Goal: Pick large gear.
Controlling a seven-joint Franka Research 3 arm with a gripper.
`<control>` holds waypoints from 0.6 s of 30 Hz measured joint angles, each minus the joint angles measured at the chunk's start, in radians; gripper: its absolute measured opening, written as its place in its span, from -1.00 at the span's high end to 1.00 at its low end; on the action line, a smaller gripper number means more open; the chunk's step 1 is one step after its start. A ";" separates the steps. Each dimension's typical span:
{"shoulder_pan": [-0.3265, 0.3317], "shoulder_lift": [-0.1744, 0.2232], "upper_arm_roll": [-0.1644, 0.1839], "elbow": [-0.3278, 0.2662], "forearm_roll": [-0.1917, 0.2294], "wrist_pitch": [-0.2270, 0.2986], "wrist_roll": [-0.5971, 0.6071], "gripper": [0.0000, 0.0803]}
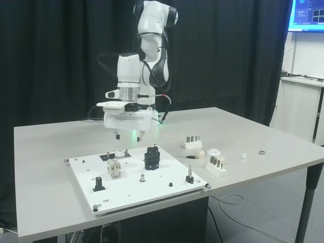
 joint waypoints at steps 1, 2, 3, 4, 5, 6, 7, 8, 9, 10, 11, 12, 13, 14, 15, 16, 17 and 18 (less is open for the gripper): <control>0.007 -0.005 0.000 0.000 0.000 -0.006 0.004 -0.99; 0.014 -0.009 0.000 0.000 0.000 -0.011 0.009 -0.99; 0.021 -0.014 0.000 0.000 0.000 -0.015 0.015 -0.99; 0.029 -0.018 0.000 0.000 0.000 -0.020 0.022 -0.99; 0.037 -0.023 0.000 0.000 -0.001 -0.025 0.029 -0.99; 0.045 -0.026 0.000 0.000 -0.002 -0.028 0.036 -0.99; 0.054 -0.030 0.000 0.000 -0.004 -0.032 0.043 -0.99; 0.062 -0.034 0.000 0.000 -0.005 -0.034 0.049 -0.99; 0.071 -0.038 0.000 0.000 -0.007 -0.038 0.056 -0.99; 0.080 -0.042 0.000 0.000 -0.009 -0.042 0.065 -0.99; 0.088 -0.045 0.000 0.000 -0.011 -0.046 0.074 -0.99; 0.098 -0.048 0.000 0.000 -0.015 -0.050 0.086 -0.99; 0.106 -0.052 0.000 0.000 -0.020 -0.052 0.097 -0.99; 0.115 -0.055 0.000 0.000 -0.025 -0.054 0.111 -0.99; 0.126 -0.058 0.000 0.000 -0.032 -0.058 0.125 -0.99; 0.135 -0.062 0.000 0.000 -0.040 -0.061 0.139 -0.99; 0.145 -0.065 0.001 0.000 -0.047 -0.064 0.154 -0.99; 0.155 -0.069 0.001 0.000 -0.054 -0.066 0.170 -0.99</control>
